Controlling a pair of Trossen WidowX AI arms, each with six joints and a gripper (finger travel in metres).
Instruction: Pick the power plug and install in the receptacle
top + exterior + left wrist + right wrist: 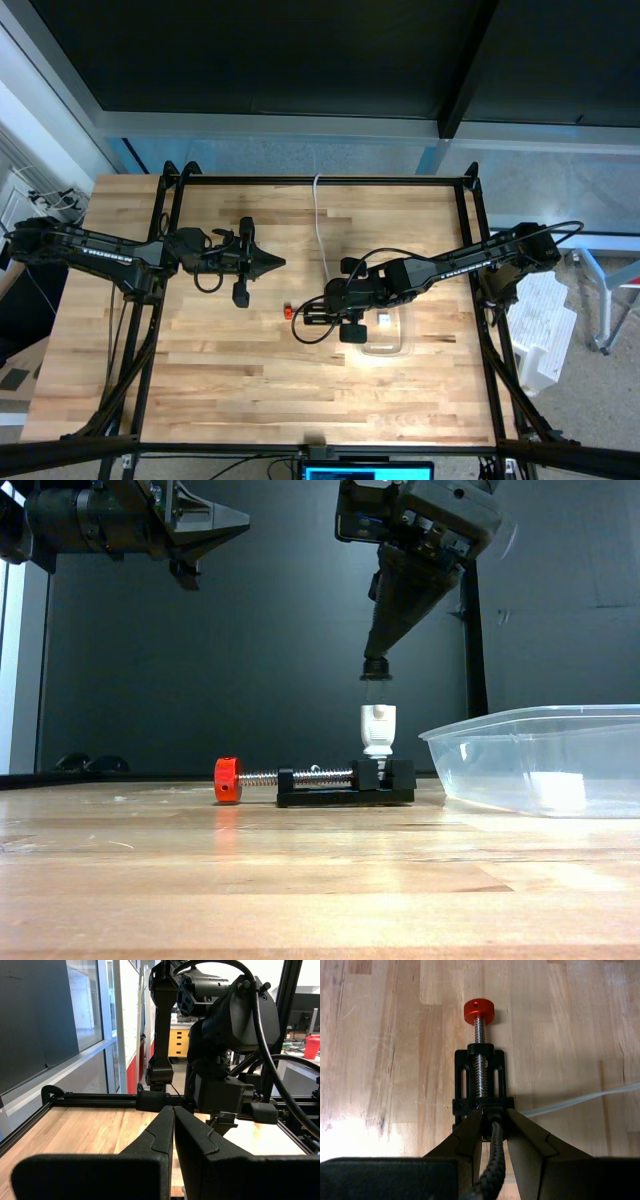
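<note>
The power plug, tiny and black with a braided black cord, is pinched in my right gripper, which is shut on it. It hangs just above the white receptacle, with a small gap between them. The receptacle stands upright in a black vise with a red knob. In the right wrist view the plug sits between the fingers and hides the receptacle; the vise and knob lie beyond. My left gripper hovers shut at mid-left, away from the vise.
A clear plastic tray with a small white cube sits right of the vise. The receptacle's white cable runs to the table's far edge. A black frame borders the wooden table.
</note>
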